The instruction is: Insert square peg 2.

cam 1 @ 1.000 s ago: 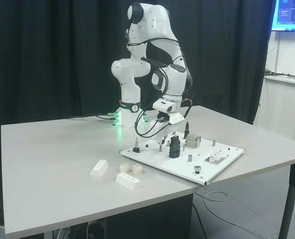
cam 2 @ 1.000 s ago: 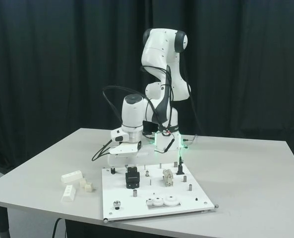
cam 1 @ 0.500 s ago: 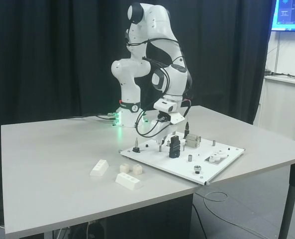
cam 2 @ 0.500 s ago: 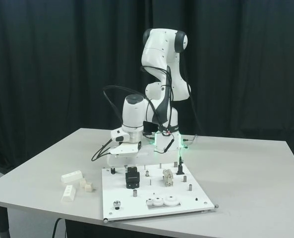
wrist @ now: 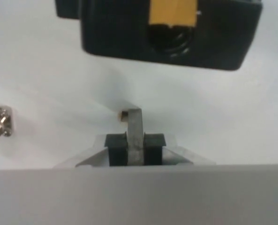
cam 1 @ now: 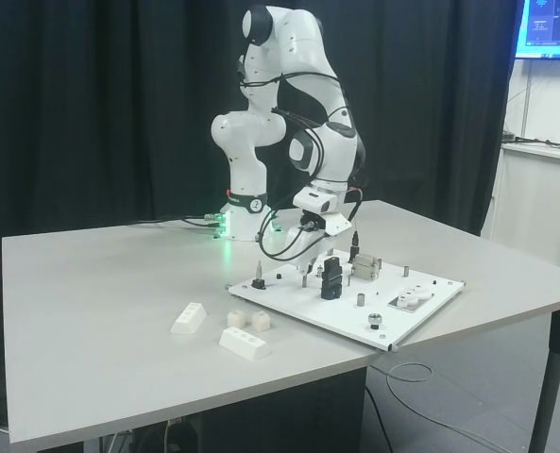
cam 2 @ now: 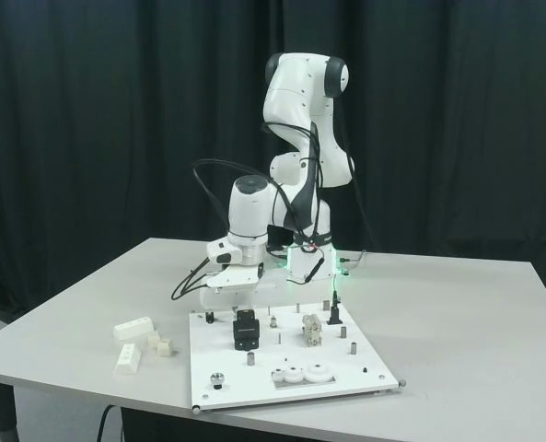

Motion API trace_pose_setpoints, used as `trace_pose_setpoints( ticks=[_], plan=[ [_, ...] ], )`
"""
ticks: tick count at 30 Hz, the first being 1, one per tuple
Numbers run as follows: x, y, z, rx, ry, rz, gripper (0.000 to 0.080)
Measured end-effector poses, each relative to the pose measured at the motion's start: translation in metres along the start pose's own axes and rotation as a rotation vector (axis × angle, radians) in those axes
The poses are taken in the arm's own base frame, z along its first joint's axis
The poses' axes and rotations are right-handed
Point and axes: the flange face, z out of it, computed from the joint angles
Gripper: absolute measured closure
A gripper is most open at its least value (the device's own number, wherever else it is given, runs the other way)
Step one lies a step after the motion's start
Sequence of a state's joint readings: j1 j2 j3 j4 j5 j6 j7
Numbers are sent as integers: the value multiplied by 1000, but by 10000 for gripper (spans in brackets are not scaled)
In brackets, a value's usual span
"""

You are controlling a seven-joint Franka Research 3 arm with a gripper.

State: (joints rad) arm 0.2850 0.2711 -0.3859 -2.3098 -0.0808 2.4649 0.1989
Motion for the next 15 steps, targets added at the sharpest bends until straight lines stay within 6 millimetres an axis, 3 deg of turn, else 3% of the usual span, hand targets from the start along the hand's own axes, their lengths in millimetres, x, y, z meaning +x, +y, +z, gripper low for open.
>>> trace_pose_setpoints(
  ticks=[15],
  plan=[
    [-1, -1, 0, -1, -9, -3, 732]
  ],
)
